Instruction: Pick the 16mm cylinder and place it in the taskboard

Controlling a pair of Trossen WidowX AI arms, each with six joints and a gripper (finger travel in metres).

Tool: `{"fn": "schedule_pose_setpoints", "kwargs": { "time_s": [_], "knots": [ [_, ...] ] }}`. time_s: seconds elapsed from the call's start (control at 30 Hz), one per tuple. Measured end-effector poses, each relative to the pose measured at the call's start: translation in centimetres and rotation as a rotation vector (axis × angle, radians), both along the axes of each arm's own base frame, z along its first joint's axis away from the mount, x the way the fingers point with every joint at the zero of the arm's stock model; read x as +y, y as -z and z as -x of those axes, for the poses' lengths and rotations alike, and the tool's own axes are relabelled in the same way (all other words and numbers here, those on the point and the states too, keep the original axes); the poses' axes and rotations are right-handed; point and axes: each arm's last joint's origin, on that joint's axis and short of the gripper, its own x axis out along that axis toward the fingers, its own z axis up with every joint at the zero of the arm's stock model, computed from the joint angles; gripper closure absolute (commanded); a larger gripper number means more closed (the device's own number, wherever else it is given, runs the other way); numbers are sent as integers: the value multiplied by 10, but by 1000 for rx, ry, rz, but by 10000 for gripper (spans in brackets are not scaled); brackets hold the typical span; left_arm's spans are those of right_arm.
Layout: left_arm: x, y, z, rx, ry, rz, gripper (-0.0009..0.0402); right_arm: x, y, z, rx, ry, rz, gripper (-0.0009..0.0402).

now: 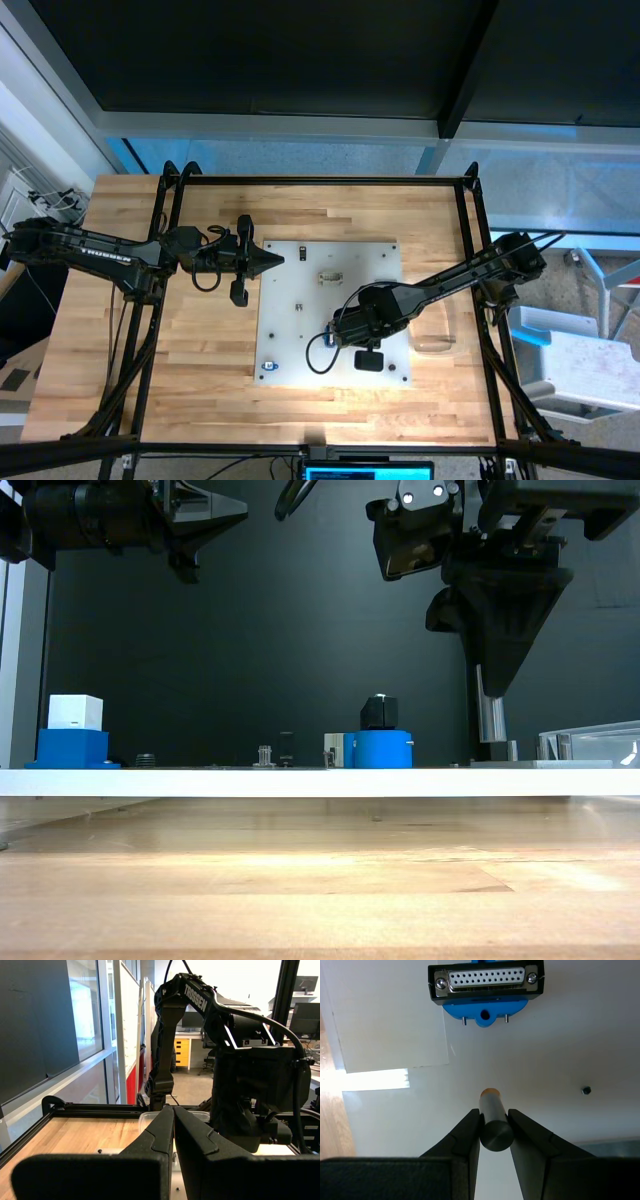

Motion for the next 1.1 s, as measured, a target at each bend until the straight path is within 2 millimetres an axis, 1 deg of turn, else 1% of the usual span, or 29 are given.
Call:
{"fn": "schedule_pose_setpoints", "kwargs": {
  "time_s": [0.5,1.1],
  "knots": [
    [0,0,0,0,0,0,393,0,10,0,2,2,4,354],
    [0,0,0,-1,0,0,393,-1,15,0,-5,2,2,354]
  ]
}}
